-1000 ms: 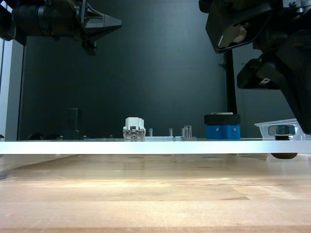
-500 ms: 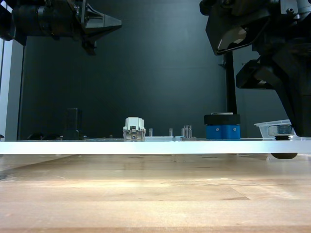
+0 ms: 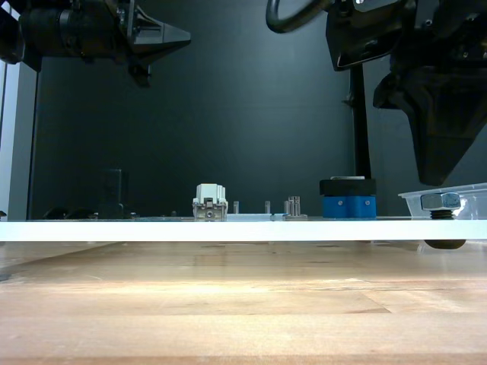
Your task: Unfasten the M12 nut and place it in the container
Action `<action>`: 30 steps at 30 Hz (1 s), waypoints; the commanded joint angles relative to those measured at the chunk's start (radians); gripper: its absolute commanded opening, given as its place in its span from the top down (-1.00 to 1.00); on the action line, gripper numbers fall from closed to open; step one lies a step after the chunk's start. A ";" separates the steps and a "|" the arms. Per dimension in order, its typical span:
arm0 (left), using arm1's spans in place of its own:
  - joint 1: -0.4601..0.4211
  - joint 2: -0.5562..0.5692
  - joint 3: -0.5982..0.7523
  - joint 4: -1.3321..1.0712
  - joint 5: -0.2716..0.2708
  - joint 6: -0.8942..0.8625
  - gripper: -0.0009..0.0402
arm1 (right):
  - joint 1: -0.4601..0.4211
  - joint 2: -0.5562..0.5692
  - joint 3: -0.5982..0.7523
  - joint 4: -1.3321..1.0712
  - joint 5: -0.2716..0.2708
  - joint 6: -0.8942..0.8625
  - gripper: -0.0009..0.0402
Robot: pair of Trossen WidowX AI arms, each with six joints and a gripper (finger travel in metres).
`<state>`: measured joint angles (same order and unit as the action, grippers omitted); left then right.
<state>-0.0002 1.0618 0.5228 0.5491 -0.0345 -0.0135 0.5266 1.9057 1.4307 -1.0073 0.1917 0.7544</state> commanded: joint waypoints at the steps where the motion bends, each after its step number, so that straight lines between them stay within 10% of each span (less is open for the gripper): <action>1: 0.000 0.000 0.000 0.000 0.000 0.000 0.96 | 0.000 -0.005 0.001 0.010 -0.073 0.000 0.96; 10: 0.000 0.000 0.000 -0.002 0.000 0.000 0.96 | 0.002 -0.019 0.001 0.114 -0.258 -0.040 0.96; 30: 0.000 0.000 0.000 -0.001 0.000 0.001 0.96 | 0.002 0.052 -0.003 0.152 -0.204 -0.072 0.96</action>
